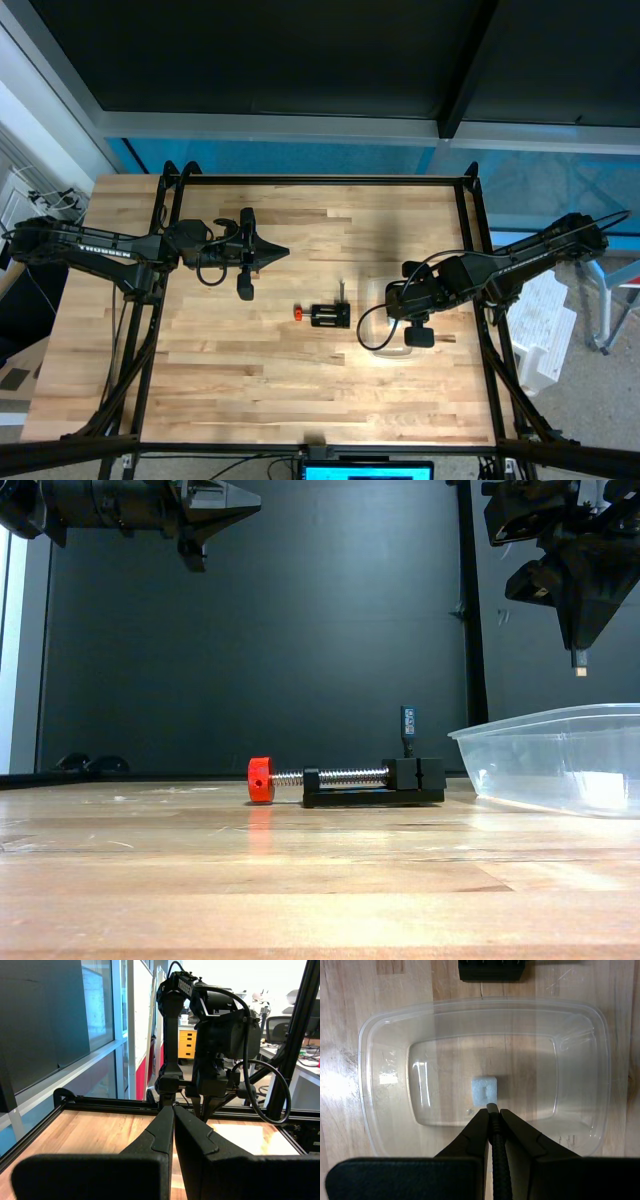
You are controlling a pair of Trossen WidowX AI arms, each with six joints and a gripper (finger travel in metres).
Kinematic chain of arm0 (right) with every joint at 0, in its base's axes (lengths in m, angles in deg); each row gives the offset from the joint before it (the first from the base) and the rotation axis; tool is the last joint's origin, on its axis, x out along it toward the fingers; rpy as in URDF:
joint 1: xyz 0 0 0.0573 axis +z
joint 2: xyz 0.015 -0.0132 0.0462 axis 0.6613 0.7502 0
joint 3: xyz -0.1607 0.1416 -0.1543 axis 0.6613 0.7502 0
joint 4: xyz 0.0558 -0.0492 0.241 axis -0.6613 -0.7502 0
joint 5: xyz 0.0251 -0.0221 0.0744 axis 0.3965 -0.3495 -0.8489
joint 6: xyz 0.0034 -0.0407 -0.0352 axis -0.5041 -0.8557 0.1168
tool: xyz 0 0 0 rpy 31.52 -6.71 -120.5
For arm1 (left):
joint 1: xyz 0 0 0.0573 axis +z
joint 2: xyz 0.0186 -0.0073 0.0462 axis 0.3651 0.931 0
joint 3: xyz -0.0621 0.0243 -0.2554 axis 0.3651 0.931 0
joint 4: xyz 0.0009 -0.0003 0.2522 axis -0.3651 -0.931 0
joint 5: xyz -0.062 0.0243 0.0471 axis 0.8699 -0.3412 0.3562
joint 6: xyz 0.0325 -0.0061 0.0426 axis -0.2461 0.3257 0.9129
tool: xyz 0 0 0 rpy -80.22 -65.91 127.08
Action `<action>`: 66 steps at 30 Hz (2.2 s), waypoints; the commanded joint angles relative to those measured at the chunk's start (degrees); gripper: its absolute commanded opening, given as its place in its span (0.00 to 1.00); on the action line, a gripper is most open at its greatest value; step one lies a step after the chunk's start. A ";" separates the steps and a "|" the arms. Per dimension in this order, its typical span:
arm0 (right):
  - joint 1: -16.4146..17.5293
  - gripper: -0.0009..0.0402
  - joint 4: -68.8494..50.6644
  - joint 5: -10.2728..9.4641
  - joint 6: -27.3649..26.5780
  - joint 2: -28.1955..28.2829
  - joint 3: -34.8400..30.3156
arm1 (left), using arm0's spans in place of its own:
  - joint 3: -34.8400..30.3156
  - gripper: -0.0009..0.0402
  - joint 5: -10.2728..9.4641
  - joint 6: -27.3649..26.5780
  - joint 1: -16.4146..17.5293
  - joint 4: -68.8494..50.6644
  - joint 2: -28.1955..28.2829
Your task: Pick the usb-c connector and install on the hub
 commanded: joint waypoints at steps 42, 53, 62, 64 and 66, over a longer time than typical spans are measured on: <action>-4.11 0.02 1.62 1.51 -3.52 12.44 -11.67 | -0.02 0.02 0.00 0.02 0.02 0.00 0.02; -5.62 0.02 1.64 1.51 -4.92 18.01 -17.35 | -0.02 0.02 0.00 0.02 0.02 0.02 0.02; -6.58 0.02 1.64 1.46 -6.05 21.77 -21.29 | -0.02 0.02 0.00 0.02 0.02 0.02 0.02; -6.78 0.02 1.60 1.46 -6.21 22.80 -22.47 | -0.02 0.02 0.00 0.02 0.02 0.00 0.02; -6.97 0.02 1.64 1.46 -6.51 23.63 -23.52 | -0.02 0.02 0.00 0.02 0.02 0.00 0.02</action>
